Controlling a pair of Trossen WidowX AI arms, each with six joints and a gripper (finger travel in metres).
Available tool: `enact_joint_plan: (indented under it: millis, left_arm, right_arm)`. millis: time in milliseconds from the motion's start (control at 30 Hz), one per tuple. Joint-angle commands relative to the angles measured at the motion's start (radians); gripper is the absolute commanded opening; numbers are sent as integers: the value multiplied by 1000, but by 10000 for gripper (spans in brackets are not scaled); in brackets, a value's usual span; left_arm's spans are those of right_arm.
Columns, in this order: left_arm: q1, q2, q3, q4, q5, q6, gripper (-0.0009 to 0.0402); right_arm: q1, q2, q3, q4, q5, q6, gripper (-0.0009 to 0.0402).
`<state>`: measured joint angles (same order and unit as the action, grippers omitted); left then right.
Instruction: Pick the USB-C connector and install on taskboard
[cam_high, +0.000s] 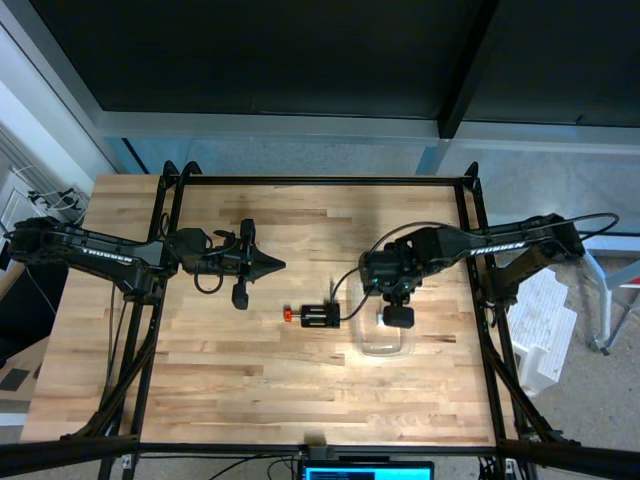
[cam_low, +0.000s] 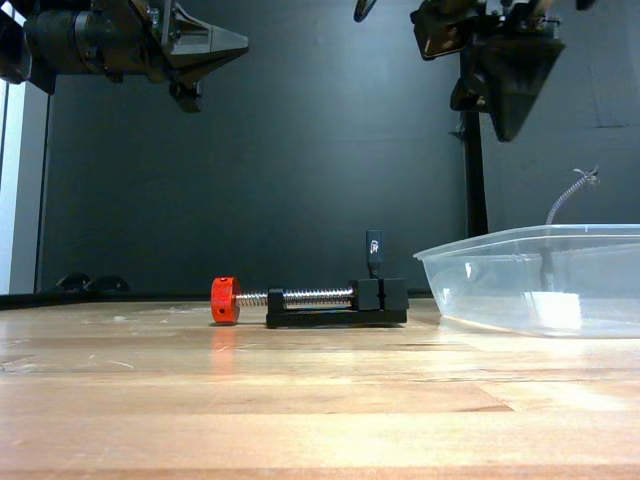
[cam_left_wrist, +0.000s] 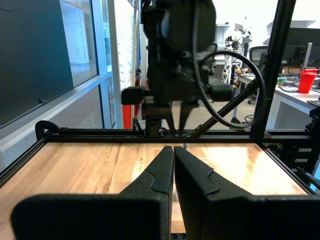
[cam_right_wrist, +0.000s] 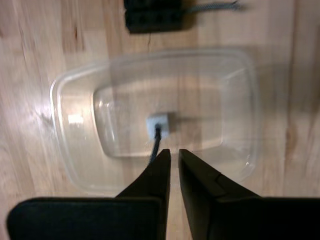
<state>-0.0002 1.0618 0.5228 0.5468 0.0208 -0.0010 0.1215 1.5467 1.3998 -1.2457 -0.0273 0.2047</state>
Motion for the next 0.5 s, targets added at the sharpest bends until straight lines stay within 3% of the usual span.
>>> enact_joint_plan:
  millis: [33, 400, 500]
  left_arm:
    - [0, 0, 0, 0, 0, 0, 0]
    - [0, 0, 0, 0, 0, 0, 0]
    - [0, 0, 0, 0, 0, 0, 0]
  right_arm:
    - [10, 18, -1, -1, 0, 0, 56]
    - [32, 66, -6, -5, 11, 26, 149]
    - [44, 66, -22, 3, 59, 41, 168]
